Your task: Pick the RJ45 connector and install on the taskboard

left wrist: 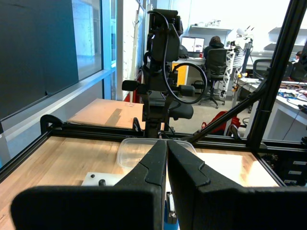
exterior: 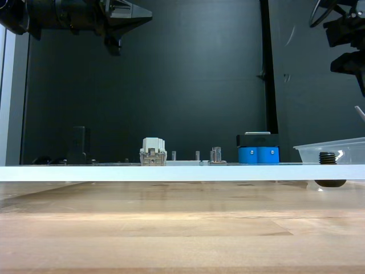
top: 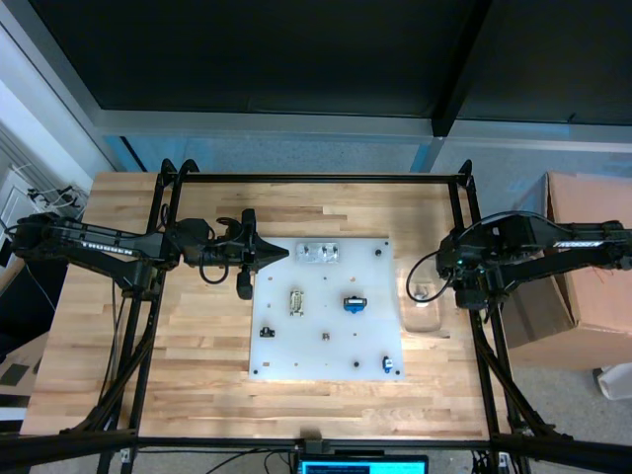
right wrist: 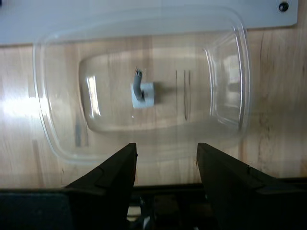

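Two grippers: L [left wrist: 166, 143] by board [top: 326, 341], R [right wrist: 166, 146] over clear tray's [right wrist: 226, 72] RJ45 [right wrist: 142, 95] (prob.).

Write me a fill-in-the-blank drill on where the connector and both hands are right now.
1. The small grey RJ45 connector lies free in the clear plastic ____.
2. The right hand hovers above it with fingers ____.
3. The left hand, high over the white task board's left edge, has fingers ____.
Missing: tray; open; shut.

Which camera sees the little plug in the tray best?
The right wrist view: the RJ45 connector lies free in the clear tray, beneath the open right gripper. High view shows a speck; the others, nothing. The shut left gripper hovers above the board.
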